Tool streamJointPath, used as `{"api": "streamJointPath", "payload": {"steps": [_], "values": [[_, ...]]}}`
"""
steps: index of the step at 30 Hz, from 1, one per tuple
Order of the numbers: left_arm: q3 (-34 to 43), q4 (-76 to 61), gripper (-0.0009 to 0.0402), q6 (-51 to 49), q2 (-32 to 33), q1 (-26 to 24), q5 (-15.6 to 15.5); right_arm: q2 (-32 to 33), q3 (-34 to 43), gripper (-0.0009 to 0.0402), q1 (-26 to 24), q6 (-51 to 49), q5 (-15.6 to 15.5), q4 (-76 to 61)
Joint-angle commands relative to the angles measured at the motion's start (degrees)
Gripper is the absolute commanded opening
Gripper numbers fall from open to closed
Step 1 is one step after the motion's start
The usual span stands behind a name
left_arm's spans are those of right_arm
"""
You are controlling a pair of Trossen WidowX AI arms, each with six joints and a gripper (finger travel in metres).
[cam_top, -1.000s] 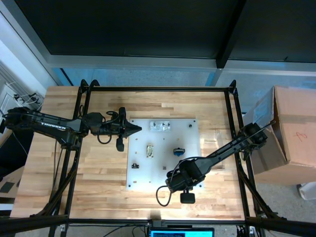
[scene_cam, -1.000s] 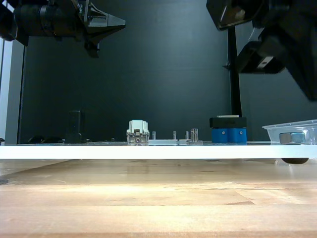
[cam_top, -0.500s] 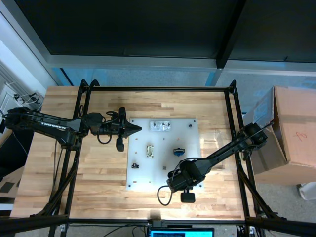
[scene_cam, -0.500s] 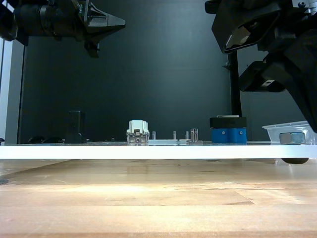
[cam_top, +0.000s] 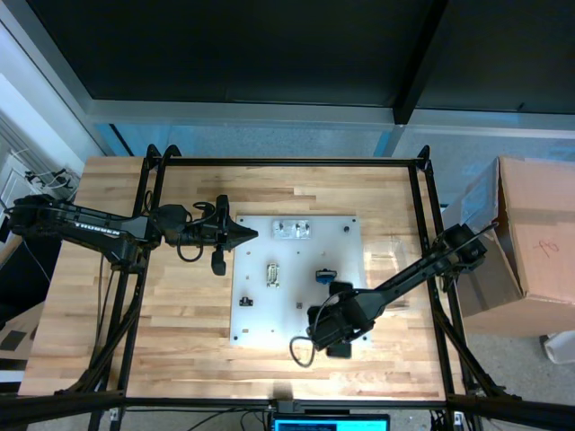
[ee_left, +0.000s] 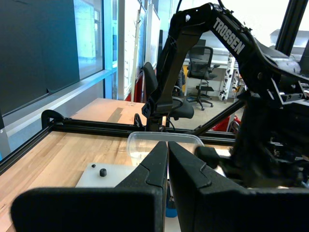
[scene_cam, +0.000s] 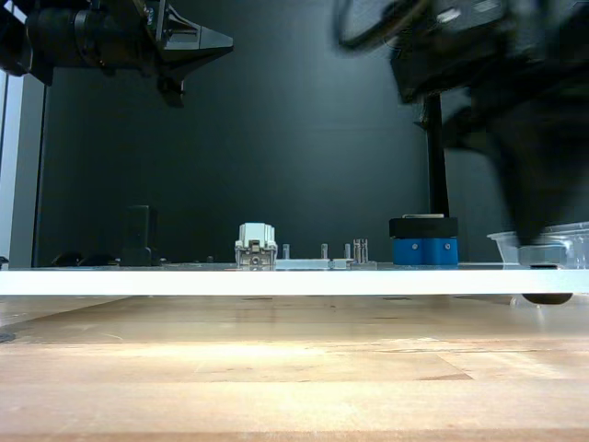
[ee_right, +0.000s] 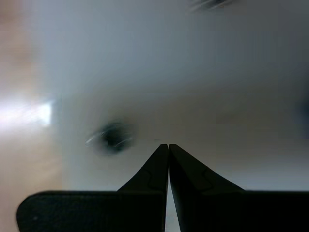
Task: Unfasten the M12 nut and place it in the container
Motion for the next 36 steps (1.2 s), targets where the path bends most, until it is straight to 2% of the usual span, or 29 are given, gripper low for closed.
{"api": "streamJointPath", "payload": {"steps": [1, 4, 6, 13, 15, 29, 31, 33, 36], "values": [[0.02, 0.00, 0.0000, 0.02, 0.00, 0.00, 0.00, -0.57, 1.46, 0.0000, 0.00, 0.63, 1.36, -2.40], [0.02, 0.00, 0.0000, 0.02, 0.00, 0.02, 0.00, -0.87, 1.81, 0.0000, 0.00, 0.59, 0.07, -2.45], [0.02, 0.00, 0.0000, 0.02, 0.00, 0.02, 0.00, -0.87, 2.05, 0.0000, 0.02, 0.20, -2.36, -2.54], [0.02, 0.04, 0.0000, 0.02, 0.00, 0.00, 0.00, -0.87, 2.54, 0.0000, 0.02, 0.15, -16.90, -0.39], [0.02, 0.00, 0.0000, 0.02, 0.00, 0.02, 0.00, -0.66, 2.51, 0.0000, 0.07, 0.17, -18.36, 0.85], [0.02, 0.00, 0.0000, 0.02, 0.00, 0.00, 0.00, 2.80, 1.64, 0.0000, 0.33, 0.13, -17.77, 5.49], [0.02, -0.02, 0.0000, 0.02, 0.00, 0.02, 0.00, 2.69, 1.64, 0.0000, 0.33, 0.13, -16.35, 5.35], [0.02, 0.02, 0.0000, 0.02, 0.00, 0.02, 0.00, 2.34, 1.64, 0.0000, 0.33, 0.13, -13.66, 4.35], [0.02, -0.02, 0.0000, 0.02, 0.00, 0.02, 0.00, 1.68, 1.97, 0.0000, 0.33, 0.22, -6.91, -0.17]]}}
